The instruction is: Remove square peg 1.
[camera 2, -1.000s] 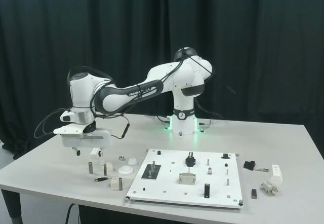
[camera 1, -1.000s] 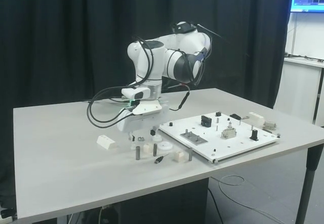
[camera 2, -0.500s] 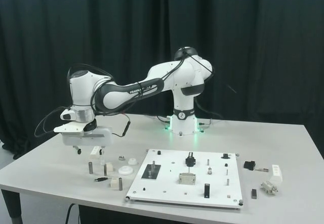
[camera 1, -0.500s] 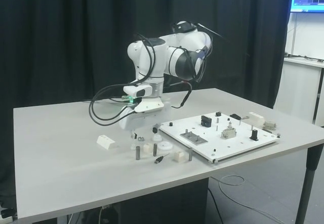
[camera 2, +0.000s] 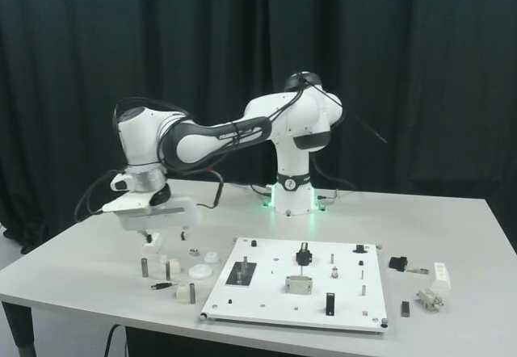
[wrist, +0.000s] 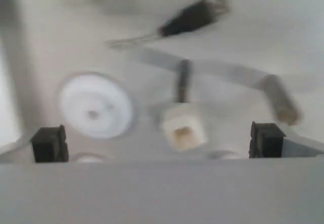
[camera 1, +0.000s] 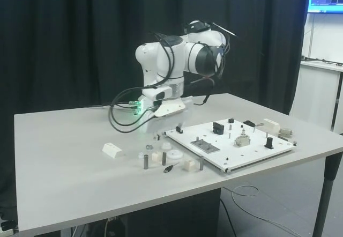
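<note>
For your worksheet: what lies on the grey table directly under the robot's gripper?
Under the open gripper lie a white disc, a small white block and a dark peg on the grey table. The gripper body hides whatever lies nearer its base.

We are seeing the board lying on the table | loose parts sitting left of it | connectors lying to its right.

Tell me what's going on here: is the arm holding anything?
No. The white Franka arm's gripper is open and empty, raised above a cluster of loose parts on the grey table, beside the white assembly board. Directly under it the wrist view shows a white gear and a small white block with a peg next to it.
</note>
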Controlling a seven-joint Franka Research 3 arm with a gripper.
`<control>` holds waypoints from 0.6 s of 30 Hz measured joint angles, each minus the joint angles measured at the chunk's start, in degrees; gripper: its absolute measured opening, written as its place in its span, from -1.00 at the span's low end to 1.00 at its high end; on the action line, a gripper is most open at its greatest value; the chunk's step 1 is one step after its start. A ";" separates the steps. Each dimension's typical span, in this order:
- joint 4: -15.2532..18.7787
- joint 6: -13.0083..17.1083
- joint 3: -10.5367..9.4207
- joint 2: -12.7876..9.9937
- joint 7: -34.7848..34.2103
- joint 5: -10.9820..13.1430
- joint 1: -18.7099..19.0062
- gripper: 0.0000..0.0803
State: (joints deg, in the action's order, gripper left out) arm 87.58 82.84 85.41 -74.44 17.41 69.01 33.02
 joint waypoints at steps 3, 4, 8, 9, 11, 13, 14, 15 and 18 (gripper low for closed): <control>0.05 -2.86 0.44 0.06 -1.91 0.48 1.38 0.99; 0.09 -3.87 0.59 0.06 -2.63 0.64 1.97 0.99; 0.53 -6.73 0.98 0.10 -5.22 1.22 4.54 0.99; 0.75 -7.26 1.07 0.11 -6.01 1.30 5.33 0.99; 1.25 -8.13 1.18 0.16 -7.49 1.42 6.96 0.99; 1.93 -8.72 1.22 0.30 -8.85 1.49 8.78 0.99; 2.36 -8.92 1.22 0.41 -9.55 1.49 9.73 0.99; 2.83 -9.06 1.23 0.52 -10.26 1.49 10.73 0.99; 4.51 -9.15 1.34 0.85 -12.27 1.51 13.95 0.99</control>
State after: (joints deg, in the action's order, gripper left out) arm 92.09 73.69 86.75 -73.59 5.15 70.52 46.97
